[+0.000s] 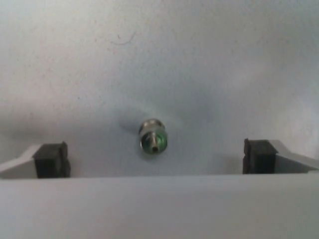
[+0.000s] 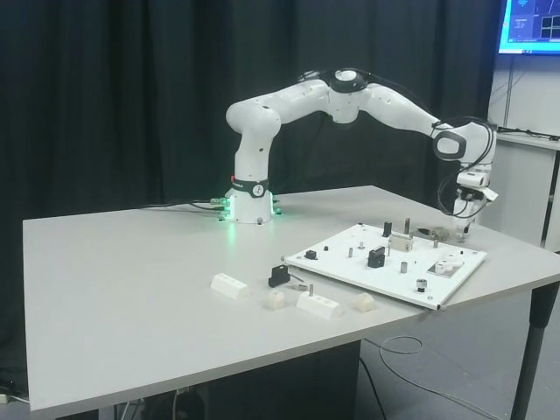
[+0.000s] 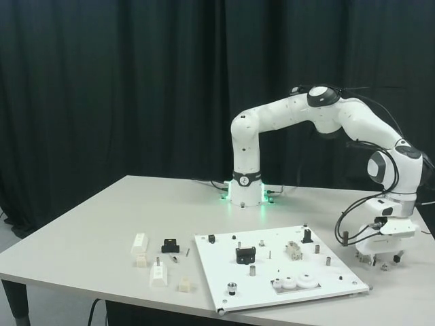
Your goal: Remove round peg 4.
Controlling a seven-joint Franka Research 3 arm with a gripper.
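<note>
1. Wrist view: the gripper looks straight down on the bare grey table. Its two black fingertips stand wide apart with nothing between them. A small metal peg with a green-tinted end lies on the table below, midway between the fingertips and touching neither.

2. First room view: the white arm rises from its base at the back of the table, bends at the shoulder, reaches out level and then turns down at the wrist. The gripper hangs low over the table just beyond the far edge of the white board. The peg is too small to make out here.

3. Second room view: the arm arches from its base over the board, the wrist pointing downward. The gripper sits just above the table, beside the board's edge and off the board. A tiny dark speck under it may be the peg; I cannot tell.
</note>
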